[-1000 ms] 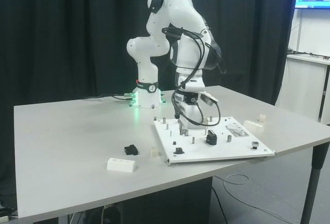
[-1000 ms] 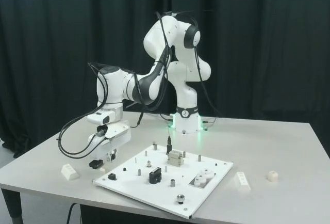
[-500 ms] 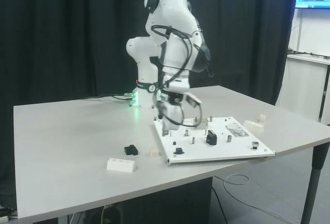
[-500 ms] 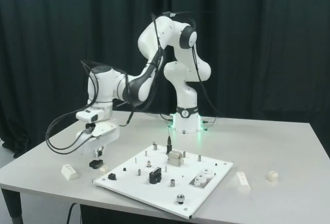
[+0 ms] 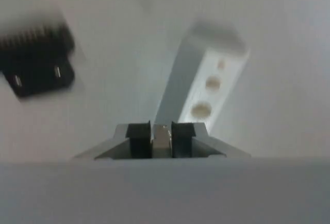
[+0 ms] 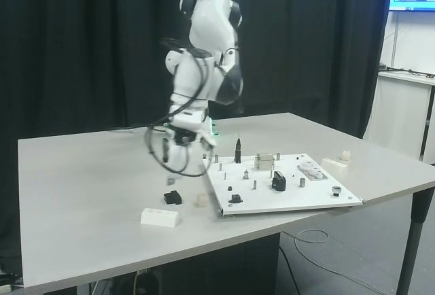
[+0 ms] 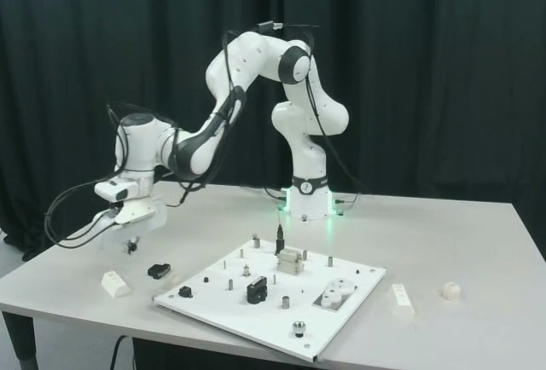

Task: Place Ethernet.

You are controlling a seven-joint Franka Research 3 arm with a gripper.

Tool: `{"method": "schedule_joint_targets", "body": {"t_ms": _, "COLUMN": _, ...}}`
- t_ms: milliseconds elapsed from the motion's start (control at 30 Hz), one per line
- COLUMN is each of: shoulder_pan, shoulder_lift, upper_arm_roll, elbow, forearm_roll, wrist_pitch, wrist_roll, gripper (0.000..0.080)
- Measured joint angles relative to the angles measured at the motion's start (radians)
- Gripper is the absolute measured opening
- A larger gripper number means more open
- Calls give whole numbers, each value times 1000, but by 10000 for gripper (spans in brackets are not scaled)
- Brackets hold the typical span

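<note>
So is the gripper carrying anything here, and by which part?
Yes: the gripper is shut on a small grey part, pinched between its fingertips by the sides. Which part it is cannot be told.

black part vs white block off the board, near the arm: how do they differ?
The black part is black and squat; the white block is white and longer. In the wrist view the white block shows a row of round holes, while the black part has a ribbed edge. The black part lies nearer the white board. Both rest loose on the grey table.
</note>
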Motion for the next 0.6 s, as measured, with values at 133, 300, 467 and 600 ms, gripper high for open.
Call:
{"method": "schedule_joint_targets", "body": {"t_ms": 133, "shoulder_pan": -46, "shoulder_lift": 14, "upper_arm_roll": 0, "elbow": -1, "forearm_roll": 1, "wrist_pitch": 18, "wrist_roll": -35, "gripper": 80}}
{"method": "schedule_joint_targets", "body": {"t_ms": 300, "shoulder_pan": -92, "shoulder_lift": 32, "upper_arm_roll": 2, "elbow": -1, "forearm_roll": 11, "wrist_pitch": 42, "wrist_roll": -75, "gripper": 80}}
{"method": "schedule_joint_targets", "body": {"t_ms": 467, "shoulder_pan": -121, "shoulder_lift": 51, "upper_arm_roll": 6, "elbow": -1, "forearm_roll": 45, "wrist_pitch": 64, "wrist_roll": -118, "gripper": 80}}
{"method": "schedule_joint_targets", "body": {"t_ms": 600, "shoulder_pan": -133, "shoulder_lift": 65, "upper_arm_roll": 6, "elbow": -1, "forearm_roll": 78, "wrist_pitch": 79, "wrist_roll": -158, "gripper": 80}}
